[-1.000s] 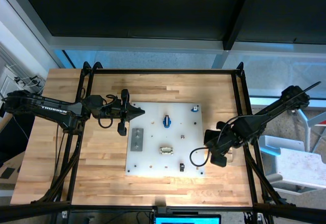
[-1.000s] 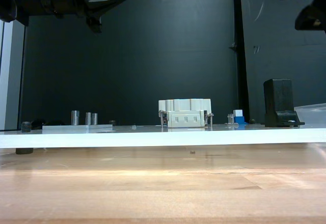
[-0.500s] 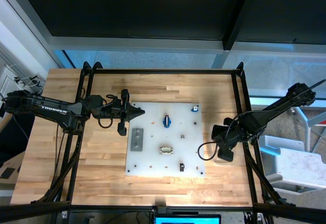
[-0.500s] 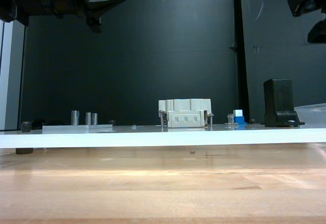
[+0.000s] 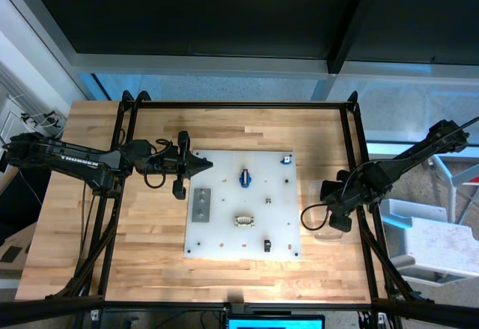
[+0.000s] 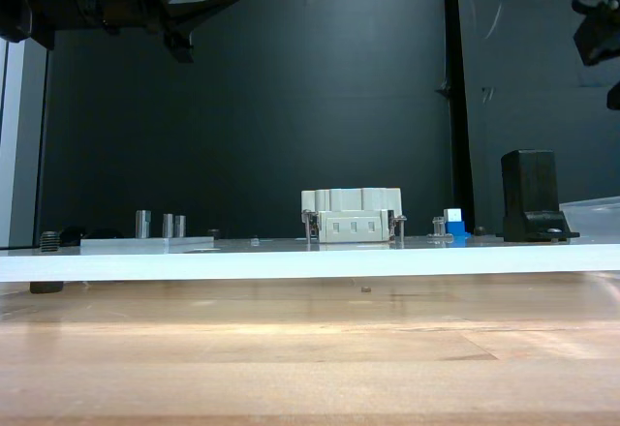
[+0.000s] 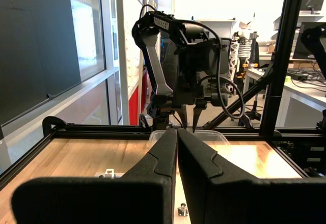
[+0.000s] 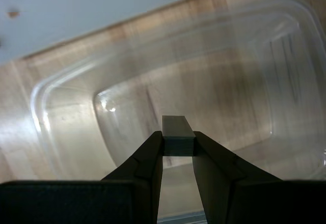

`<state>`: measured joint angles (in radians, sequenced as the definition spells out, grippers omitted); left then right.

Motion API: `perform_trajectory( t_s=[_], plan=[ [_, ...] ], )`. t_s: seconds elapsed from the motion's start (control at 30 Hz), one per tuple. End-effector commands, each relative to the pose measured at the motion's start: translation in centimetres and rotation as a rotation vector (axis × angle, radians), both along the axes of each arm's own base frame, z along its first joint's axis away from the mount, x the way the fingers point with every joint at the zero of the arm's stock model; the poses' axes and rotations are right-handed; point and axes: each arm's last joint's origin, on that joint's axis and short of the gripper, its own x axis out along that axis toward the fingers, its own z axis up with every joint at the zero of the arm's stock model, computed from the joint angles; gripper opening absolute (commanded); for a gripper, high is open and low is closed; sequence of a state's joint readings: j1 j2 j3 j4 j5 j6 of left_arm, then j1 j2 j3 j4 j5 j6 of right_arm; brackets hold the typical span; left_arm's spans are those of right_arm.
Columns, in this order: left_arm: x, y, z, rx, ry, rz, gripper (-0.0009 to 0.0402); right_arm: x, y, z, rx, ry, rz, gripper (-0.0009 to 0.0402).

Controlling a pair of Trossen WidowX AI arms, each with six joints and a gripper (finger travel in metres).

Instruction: Pick the 16mm bar from the taskboard and place it in the container

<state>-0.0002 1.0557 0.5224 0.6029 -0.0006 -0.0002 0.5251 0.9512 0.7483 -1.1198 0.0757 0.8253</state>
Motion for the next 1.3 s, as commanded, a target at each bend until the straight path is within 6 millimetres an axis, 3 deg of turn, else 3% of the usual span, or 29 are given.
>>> perform_trajectory(
  t_s=[0.03, 0.83, 1.3],
  plan=[
    [0.00, 0.00, 0.01, 0.000, 0.000, 0.000, 0.0000, -0.23, -0.14, -0.37, -0.005, 0.006, 0.000, 0.0039],
    [0.00, 0.01, 0.01, 0.000, 0.000, 0.000, 0.0000, -0.23, -0.12, -0.43, -0.004, 0.007, 0.001, 0.0044],
    [0.00, 0.01, 0.01, 0.000, 0.000, 0.000, 0.0000, -0.21, -0.12, -0.43, -0.004, 0.005, -0.003, 0.0219]
  ],
)
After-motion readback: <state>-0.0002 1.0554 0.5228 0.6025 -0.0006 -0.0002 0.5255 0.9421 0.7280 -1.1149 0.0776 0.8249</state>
